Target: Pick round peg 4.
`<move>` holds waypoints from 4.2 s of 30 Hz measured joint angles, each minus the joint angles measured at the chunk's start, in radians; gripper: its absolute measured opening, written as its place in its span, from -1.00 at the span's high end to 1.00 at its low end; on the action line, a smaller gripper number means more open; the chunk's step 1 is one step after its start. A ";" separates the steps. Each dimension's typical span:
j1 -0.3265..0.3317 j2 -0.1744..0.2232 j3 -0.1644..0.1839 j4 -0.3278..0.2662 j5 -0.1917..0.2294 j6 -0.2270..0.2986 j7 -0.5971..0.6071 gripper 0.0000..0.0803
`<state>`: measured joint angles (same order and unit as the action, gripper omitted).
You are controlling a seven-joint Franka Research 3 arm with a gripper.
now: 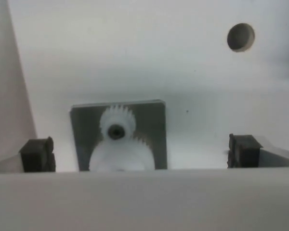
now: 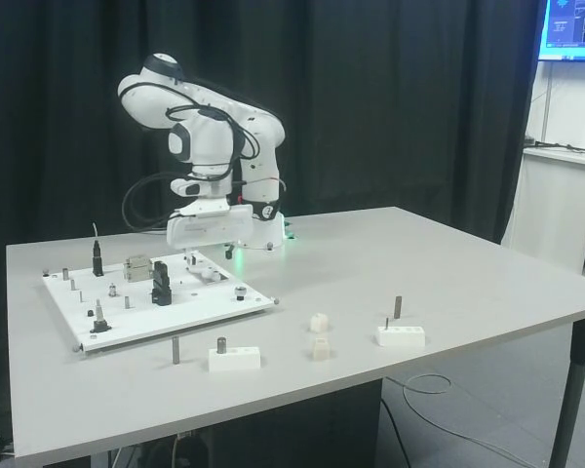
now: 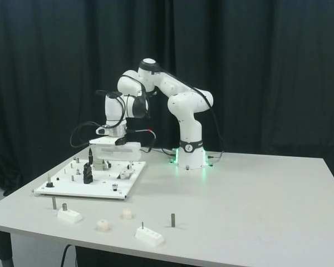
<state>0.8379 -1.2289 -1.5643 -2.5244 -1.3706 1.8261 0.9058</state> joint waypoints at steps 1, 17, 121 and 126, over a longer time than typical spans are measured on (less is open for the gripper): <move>0.000 0.000 0.004 -0.001 0.004 -0.003 0.001 -0.99; 0.010 0.000 0.037 -0.003 0.033 -0.027 0.018 -0.99; 0.786 -0.002 -0.273 0.826 0.053 0.205 -0.126 -0.99; 0.827 -0.002 -0.299 0.883 0.095 0.196 -0.153 -0.99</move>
<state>1.6649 -1.2309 -1.8633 -1.6411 -1.2760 2.0223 0.7528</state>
